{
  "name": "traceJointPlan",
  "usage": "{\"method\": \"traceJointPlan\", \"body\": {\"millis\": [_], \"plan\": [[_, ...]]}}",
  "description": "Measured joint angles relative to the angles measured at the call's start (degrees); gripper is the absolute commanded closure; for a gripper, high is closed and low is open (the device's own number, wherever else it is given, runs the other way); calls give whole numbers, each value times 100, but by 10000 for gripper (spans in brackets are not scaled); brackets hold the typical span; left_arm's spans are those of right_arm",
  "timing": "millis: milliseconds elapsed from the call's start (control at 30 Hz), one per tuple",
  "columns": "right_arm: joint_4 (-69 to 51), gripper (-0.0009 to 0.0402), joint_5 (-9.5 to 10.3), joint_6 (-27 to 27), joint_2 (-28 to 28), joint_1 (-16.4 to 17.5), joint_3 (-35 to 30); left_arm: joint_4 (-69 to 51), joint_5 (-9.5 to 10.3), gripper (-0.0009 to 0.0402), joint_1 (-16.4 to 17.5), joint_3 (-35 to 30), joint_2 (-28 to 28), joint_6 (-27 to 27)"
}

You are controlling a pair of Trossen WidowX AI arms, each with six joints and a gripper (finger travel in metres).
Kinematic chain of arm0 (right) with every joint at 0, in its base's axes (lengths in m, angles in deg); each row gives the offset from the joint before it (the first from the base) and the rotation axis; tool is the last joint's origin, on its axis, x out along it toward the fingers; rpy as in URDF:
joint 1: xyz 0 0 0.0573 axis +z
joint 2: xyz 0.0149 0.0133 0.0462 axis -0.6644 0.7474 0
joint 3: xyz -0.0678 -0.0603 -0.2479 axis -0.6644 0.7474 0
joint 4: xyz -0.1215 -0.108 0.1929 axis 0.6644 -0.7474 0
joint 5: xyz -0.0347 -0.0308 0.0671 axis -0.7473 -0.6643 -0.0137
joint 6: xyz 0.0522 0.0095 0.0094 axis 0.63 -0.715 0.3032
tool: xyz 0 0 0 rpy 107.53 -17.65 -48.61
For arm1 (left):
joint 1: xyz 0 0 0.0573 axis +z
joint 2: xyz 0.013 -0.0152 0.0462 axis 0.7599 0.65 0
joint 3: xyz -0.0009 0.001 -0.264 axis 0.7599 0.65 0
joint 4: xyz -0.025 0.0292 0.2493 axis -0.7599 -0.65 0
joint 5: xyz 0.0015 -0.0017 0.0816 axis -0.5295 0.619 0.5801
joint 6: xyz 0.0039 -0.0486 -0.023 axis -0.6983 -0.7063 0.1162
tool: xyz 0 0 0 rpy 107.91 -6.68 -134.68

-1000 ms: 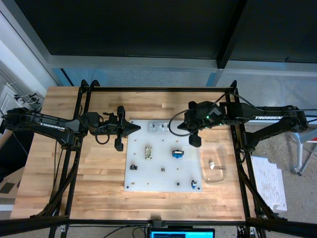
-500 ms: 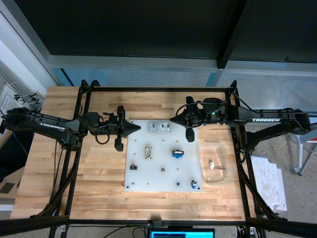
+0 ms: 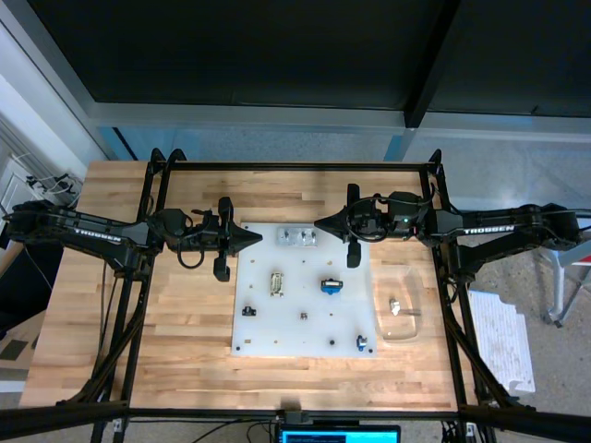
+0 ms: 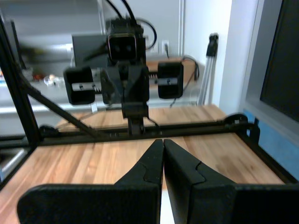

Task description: Pick the RJ45 connector and install on taskboard

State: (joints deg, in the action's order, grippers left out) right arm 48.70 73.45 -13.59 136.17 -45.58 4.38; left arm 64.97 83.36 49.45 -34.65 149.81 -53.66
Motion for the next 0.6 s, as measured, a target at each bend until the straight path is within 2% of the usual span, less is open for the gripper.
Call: {"method": "traceJointPlan", "body": {"millis": [333,600], "plan": [[750,393,28,92,-2,87,455,0,-2,393,0,-2,0,0],[822,393,2,149,-2,164,503,0,0,393,0,-2,0,0]]}}
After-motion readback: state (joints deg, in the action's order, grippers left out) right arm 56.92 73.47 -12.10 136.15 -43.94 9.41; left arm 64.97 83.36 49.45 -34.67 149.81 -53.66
